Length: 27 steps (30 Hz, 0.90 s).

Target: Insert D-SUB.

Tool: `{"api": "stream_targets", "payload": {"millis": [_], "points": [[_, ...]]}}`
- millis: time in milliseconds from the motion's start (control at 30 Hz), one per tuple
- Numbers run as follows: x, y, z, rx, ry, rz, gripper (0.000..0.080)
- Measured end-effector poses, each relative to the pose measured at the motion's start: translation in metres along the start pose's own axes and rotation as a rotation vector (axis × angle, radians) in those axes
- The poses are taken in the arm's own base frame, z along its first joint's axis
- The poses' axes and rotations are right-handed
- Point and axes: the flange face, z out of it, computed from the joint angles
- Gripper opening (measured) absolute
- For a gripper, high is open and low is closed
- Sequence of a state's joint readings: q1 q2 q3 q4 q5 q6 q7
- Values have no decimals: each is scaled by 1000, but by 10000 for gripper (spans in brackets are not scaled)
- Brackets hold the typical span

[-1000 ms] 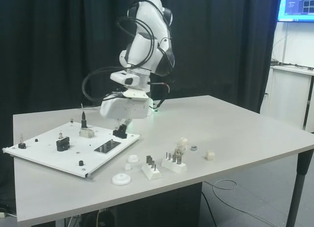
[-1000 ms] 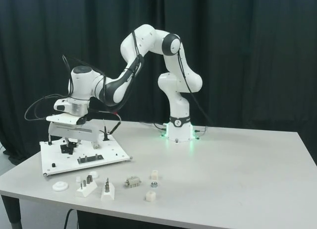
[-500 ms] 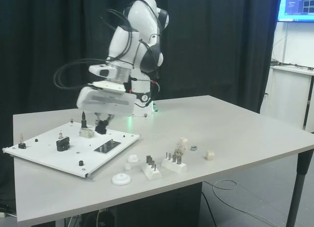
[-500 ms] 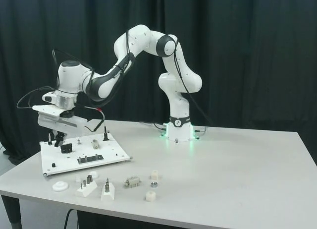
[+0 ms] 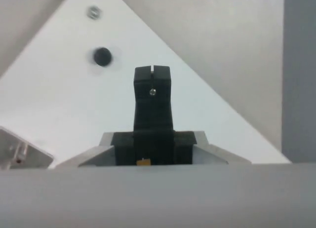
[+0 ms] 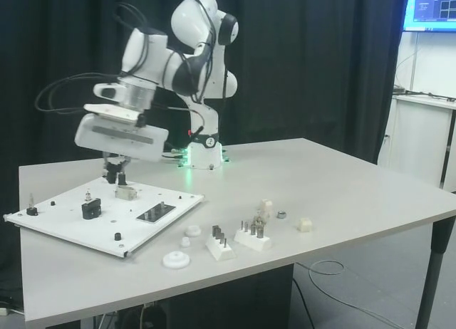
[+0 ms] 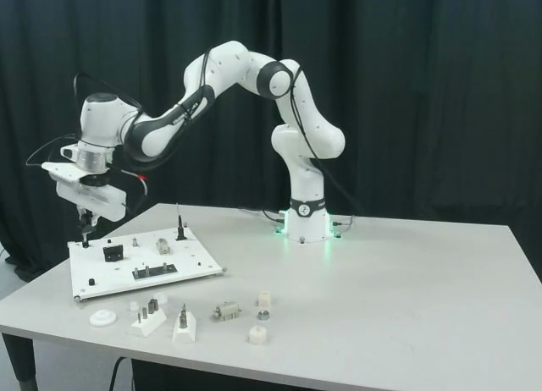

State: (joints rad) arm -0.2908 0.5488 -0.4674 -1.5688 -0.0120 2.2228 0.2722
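At the far left of the second room view, the gripper hangs over the far left corner of the white board, well apart from the task's part. The wrist view shows its black fingers pressed together with only a hairline slit between the tips, and nothing is pinched in them.

Moving right across the board, a black block sits near the corner. Next comes a long dark socket plate, which is probably where the connector belongs. An upright black pin stands at the back edge.

On the grey table in front of the board lies a white disc. Beside it are the nearest things to containers, two white wedge stands. Each holds short upright pegs, and what kind they are cannot be told.

Just right of the stands, the D-SUB lies loose on the table, apart from its neighbours. It looks like a small, light, rigid part with a metal shell, and it should not give under the fingers. Its pins and thin shell lip are likely the delicate parts, and smooth metal may slip. The safest hold is probably across the two long flat sides of the body, clear of the mating face. That would keep it square for a tight, keyed insertion.

Further right are a white cube, a small ring and a second white cube.
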Motion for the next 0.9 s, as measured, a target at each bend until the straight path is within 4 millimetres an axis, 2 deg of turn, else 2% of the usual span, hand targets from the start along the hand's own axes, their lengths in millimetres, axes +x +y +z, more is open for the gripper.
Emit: {"api": "stream_targets", "payload": {"millis": [600,900], "points": [[17,81,11,60,-143,339,154],[18,126,20,91,-217,489,154]]}}
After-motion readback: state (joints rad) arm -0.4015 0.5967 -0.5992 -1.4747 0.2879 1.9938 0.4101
